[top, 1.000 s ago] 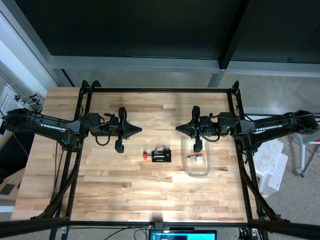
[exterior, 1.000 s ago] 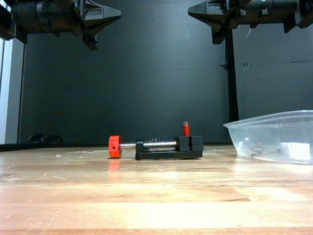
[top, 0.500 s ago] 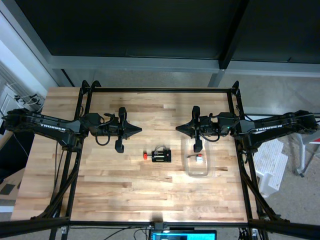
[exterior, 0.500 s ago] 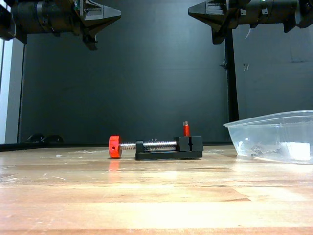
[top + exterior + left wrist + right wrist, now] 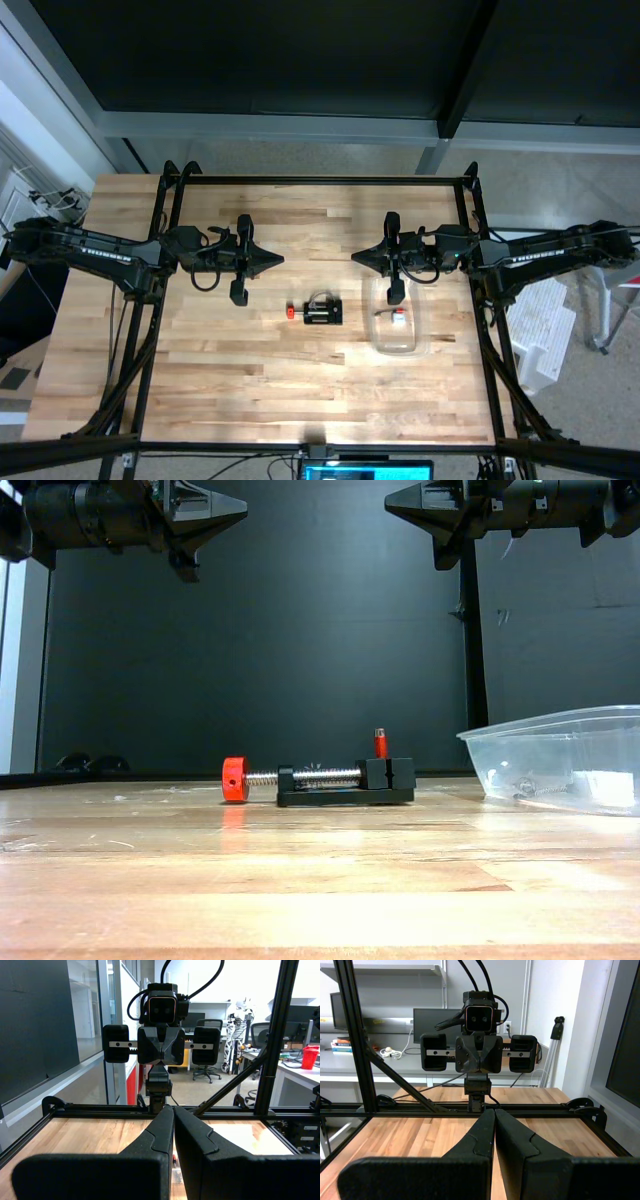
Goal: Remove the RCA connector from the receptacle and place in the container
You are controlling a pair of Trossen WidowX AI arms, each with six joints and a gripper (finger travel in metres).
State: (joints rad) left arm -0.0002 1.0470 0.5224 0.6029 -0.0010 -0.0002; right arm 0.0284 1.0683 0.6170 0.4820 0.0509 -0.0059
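Hovering high over the table (image 5: 250,390) — left gripper (image 5: 281,259), right gripper (image 5: 354,258) — fingers (image 5: 156,1135) together.

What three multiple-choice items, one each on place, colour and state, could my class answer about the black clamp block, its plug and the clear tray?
1. Where does the container stand from the receptacle?
A) on the right arm's side, apart
B) on the left arm's side
C) on top of it

2. What colour is the receptacle's knob?
A) blue
B) red
C) white

3. What is the state of the RCA connector?
A) lying in the container
B) held in a gripper
C) upright in the receptacle

Answers:
1. A, a strip of bare table separates them.
2. B, it shows red at the block's end.
3. C, its red end sticks up from the block, while the left gripper and right gripper hang shut, high above the table.
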